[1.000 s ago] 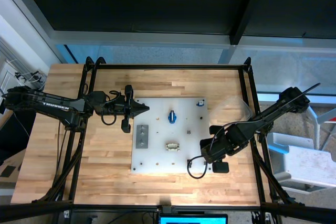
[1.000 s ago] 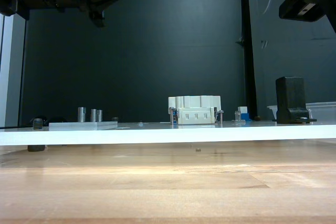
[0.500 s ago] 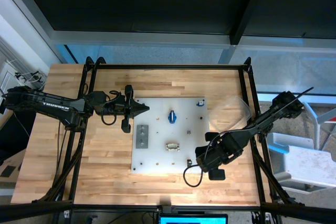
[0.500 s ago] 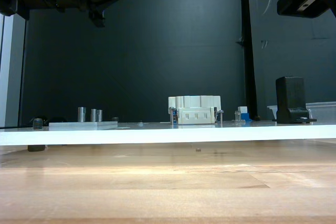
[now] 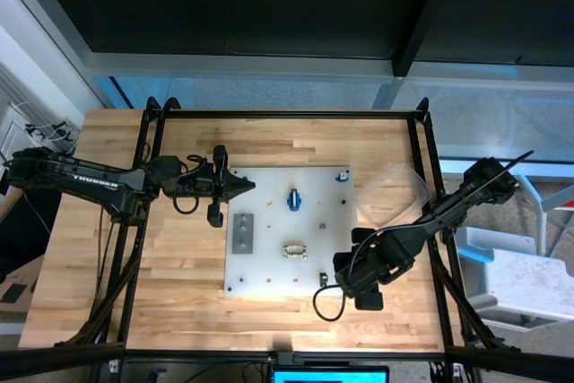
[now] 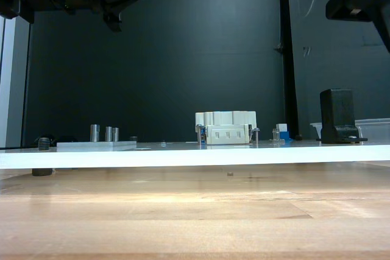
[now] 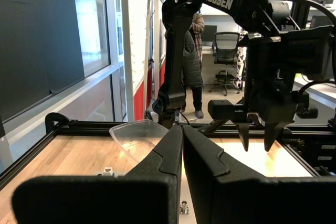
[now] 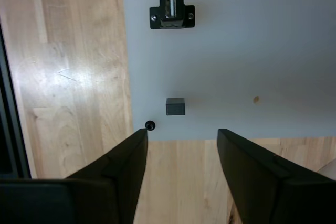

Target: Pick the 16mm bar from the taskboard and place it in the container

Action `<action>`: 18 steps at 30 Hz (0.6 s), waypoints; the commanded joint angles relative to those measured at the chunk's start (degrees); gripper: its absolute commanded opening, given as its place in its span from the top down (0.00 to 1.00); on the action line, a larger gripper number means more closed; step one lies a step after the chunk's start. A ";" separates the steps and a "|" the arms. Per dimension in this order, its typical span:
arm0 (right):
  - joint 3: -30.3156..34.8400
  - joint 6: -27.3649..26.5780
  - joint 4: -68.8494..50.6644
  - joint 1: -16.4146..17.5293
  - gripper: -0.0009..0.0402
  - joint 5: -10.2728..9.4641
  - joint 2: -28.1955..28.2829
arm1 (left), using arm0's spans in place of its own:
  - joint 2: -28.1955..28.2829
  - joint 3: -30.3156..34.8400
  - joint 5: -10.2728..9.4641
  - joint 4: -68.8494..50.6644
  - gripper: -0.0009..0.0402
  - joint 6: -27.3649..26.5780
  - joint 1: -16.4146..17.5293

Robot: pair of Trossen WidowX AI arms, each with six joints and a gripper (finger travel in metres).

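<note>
I'm holding the right gripper with its fingers apart and gripping nothing, high over the near right corner of the taskboard. The left gripper is hanging above the board's far left edge, fingers pressed together. The bars are standing in the grey block, well across the board from the right gripper; I can't tell which is the 16mm one. The container is sitting just off the board's far right corner and looks empty, so I judge the whole pick and place is still to be done. Against a second ago, the right gripper has slid toward the near edge; the left hasn't moved.
</note>
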 commanded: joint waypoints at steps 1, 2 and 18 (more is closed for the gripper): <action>-1.16 -0.11 0.83 0.09 0.46 0.50 -0.02 | 0.00 0.02 0.02 0.00 0.98 0.00 0.02; -1.57 -0.11 1.27 0.11 0.45 0.61 -0.02 | 0.00 0.02 0.02 0.00 0.98 0.00 0.02; -6.99 -0.81 8.22 0.28 0.41 2.05 1.38 | 0.00 0.02 0.02 0.00 0.98 0.00 0.02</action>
